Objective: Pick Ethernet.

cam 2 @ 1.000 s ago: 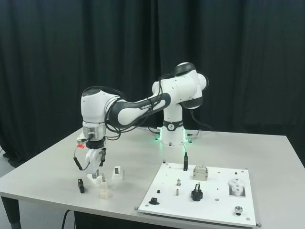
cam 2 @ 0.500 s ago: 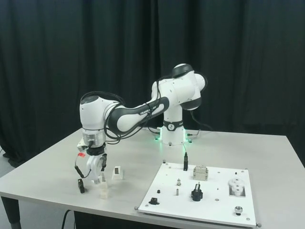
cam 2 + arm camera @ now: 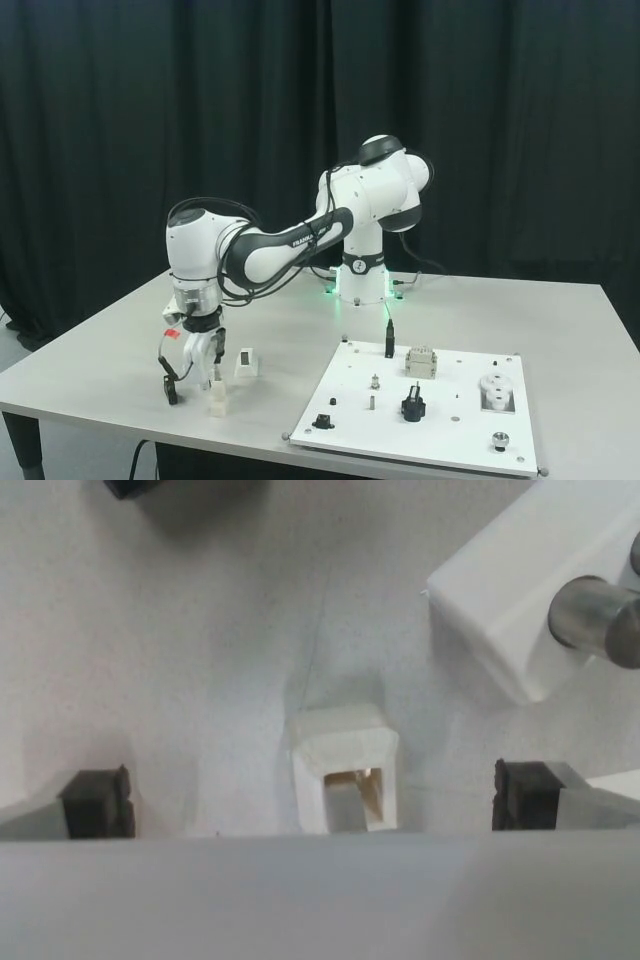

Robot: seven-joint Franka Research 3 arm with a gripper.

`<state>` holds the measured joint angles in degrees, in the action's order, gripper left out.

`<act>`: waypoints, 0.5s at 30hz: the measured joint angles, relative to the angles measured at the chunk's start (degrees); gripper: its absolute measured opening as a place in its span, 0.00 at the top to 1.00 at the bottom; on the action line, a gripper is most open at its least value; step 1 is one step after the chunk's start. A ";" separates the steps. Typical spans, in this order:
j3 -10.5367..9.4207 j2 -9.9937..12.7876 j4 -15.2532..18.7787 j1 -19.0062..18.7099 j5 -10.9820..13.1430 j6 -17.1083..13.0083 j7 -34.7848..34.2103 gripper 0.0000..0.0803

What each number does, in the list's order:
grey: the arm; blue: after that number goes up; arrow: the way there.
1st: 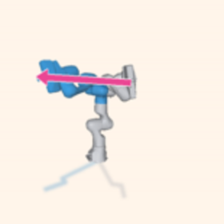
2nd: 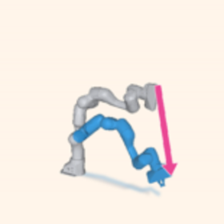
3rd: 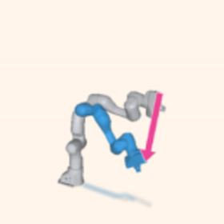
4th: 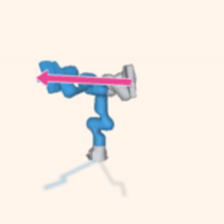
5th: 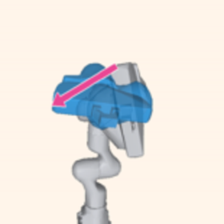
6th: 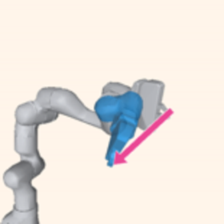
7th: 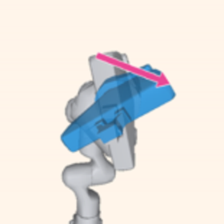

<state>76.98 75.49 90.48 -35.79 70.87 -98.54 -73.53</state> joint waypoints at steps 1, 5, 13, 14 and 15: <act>-0.04 0.00 -0.03 0.00 -0.05 0.00 0.04 0.00; -0.12 0.00 -0.15 0.00 -0.23 0.00 0.52 0.00; -0.37 0.00 -0.24 0.00 -0.30 0.00 0.87 0.00; -0.42 0.00 -0.24 0.00 -0.32 0.00 0.87 0.00; -0.47 0.00 -0.24 0.00 -0.38 0.00 0.88 0.00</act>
<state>76.50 75.49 90.24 -35.79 70.49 -98.55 -72.66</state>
